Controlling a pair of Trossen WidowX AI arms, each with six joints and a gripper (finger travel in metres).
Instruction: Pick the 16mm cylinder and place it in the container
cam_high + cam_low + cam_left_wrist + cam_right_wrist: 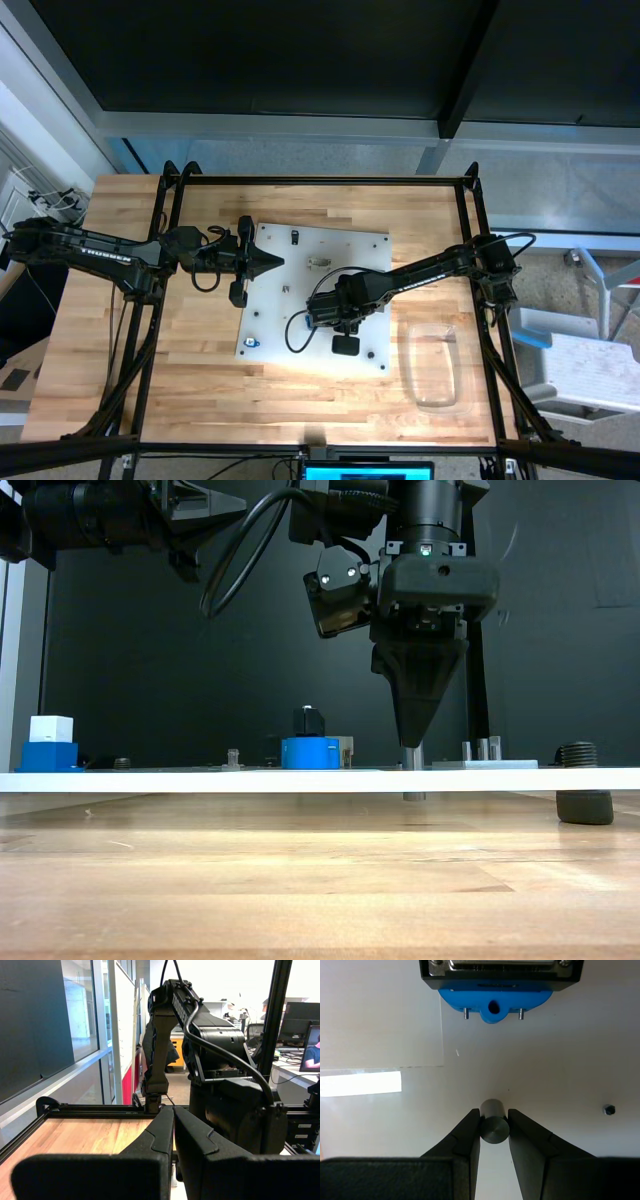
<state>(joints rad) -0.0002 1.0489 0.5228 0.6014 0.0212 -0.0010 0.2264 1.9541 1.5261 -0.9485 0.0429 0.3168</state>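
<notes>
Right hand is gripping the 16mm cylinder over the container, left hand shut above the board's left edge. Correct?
Not over the container: in the high view the right hand is above the white board, with the container apart on the table. It does grip the 16mm cylinder, and the left hand is shut above the board's left edge.

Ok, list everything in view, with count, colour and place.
table: 1, light wood, under everything
board: 1, white, mid-table
cylinder: 1, grey, upright on the board, near its middle
container: 1, clear, on the table right of the board
connector: 1, blue, on the board near the cylinder
block: 1, blue with a white cube on top, board's near left corner
left gripper: 1, black, shut, above the board's left edge
right gripper: 1, black, shut on the cylinder
</notes>
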